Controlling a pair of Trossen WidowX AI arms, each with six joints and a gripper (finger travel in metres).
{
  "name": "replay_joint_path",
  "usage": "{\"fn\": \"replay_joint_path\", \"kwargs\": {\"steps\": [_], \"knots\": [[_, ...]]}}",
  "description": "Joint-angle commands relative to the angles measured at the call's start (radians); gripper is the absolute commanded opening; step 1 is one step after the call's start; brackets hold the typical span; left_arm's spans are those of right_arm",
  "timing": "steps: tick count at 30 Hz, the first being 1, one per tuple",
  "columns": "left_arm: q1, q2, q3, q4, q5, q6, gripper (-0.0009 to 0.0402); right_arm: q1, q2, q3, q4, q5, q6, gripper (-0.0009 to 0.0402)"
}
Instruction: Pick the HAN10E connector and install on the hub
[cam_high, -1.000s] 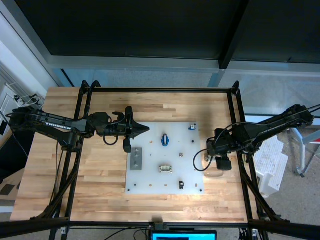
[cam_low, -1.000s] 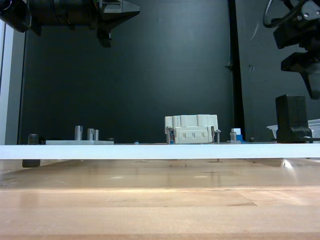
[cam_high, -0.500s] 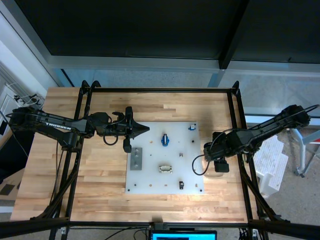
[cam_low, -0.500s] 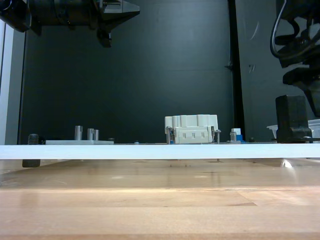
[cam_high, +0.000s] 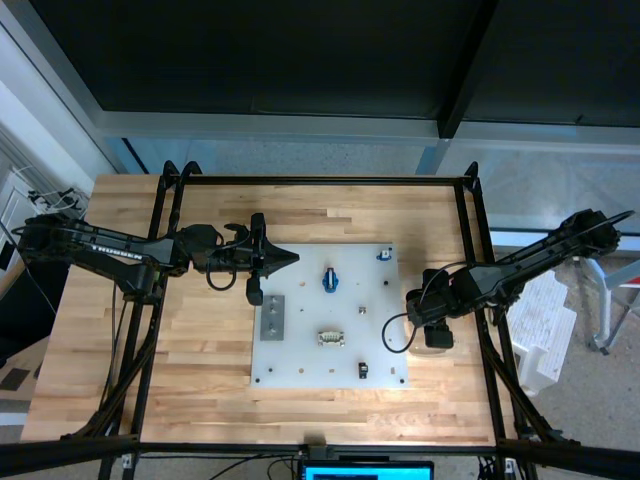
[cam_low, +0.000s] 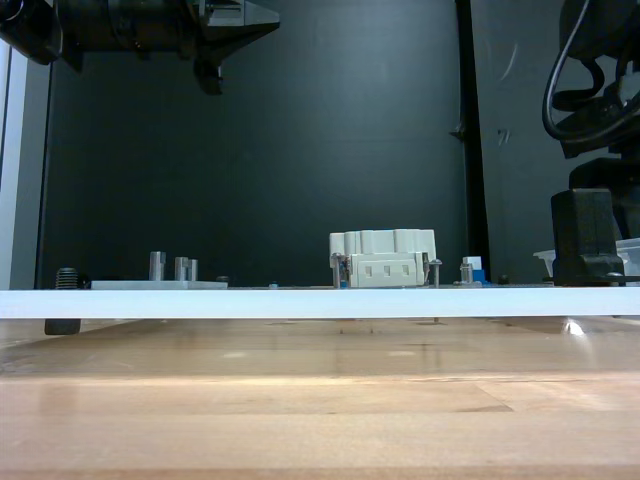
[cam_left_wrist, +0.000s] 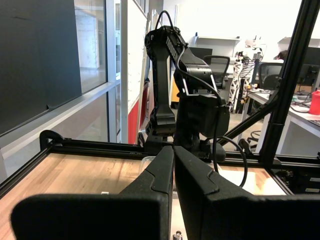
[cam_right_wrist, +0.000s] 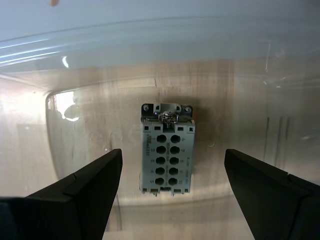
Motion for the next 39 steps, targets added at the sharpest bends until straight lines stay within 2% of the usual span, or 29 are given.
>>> {"fn": "replay_joint_path", "kwargs": {"steps": [1, 6, 13, 25, 30, 39], "knots": [[0.000, 0.000, 0.000, 0.000, 0.000, 0.000, 0.0001, 0.003, 0.019, -0.013, 0.019, 0.000, 0.009, 0.0286], [0.000, 0.000, 0.000, 0.000, 0.000, 0.000, 0.0001, 0.006, 0.050, -0.030, 0.048, 0.001, 0.008, 0.0286], [0.000, 0.000, 0.000, 0.000, 0.000, 0.000, 0.0001, 0.008, 0.051, -0.069, 0.095, -0.002, 0.008, 0.0286], [0.000, 0.000, 0.000, 0.000, 0.000, 0.000, 0.0001, 0.010, 0.049, -0.069, 0.108, -0.001, 0.008, 0.0284], [0.000, 0.000, 0.000, 0.000, 0.000, 0.000, 0.0001, 0.010, 0.049, -0.069, 0.108, -0.002, 0.008, 0.0257], [0.000, 0.000, 0.000, 0.000, 0.000, 0.000, 0.0001, 0.010, 0.047, -0.069, 0.107, -0.002, 0.008, 0.0179]]}}
